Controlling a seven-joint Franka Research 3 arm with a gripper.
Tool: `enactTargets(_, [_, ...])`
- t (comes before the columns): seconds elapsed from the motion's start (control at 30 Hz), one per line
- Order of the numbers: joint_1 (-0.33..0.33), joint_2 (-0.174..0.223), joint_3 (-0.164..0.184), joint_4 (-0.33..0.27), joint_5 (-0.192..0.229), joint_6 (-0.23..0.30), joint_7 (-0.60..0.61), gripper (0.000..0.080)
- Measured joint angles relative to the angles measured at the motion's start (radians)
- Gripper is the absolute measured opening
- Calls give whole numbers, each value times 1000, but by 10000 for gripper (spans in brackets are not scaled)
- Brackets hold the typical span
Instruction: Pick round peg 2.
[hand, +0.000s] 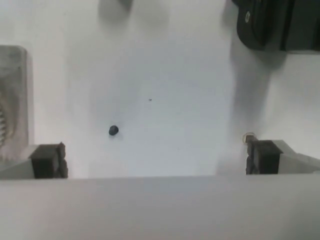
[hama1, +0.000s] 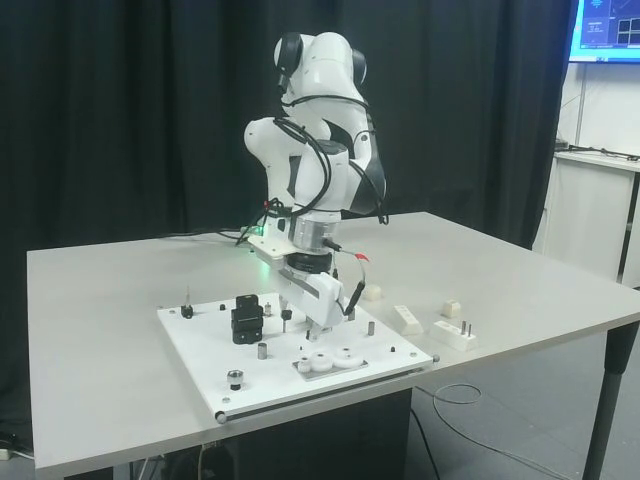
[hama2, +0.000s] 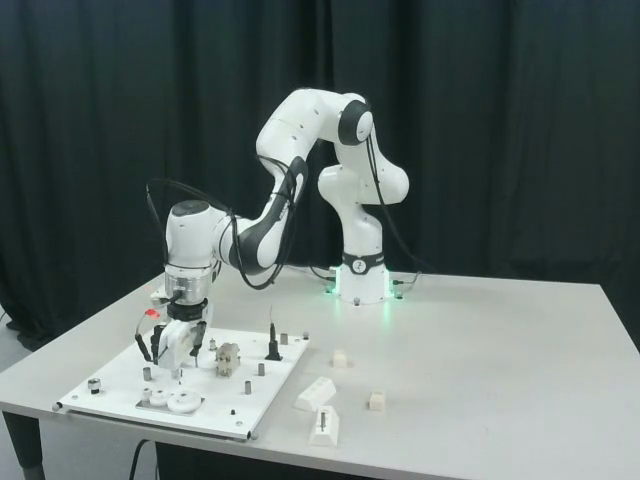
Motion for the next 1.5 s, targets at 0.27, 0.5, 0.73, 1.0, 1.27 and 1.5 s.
enactTargets(0.27, [0,0,-1,5,0,-2,4,800])
enactTargets(0.5, [0,-3,-4,16,-1,-27,4,800])
enactTargets(0.73, [3,-13,-11,29,-18,-63,6,800])
enactTargets(1.0, [3,-43,-14,30,-54,-103,23,800])
enactTargets(1.27, [3,-77,-22,30,-99,-136,28,800])
enactTargets(1.5, [1,-103,-27,30,-128,-157,28,800])
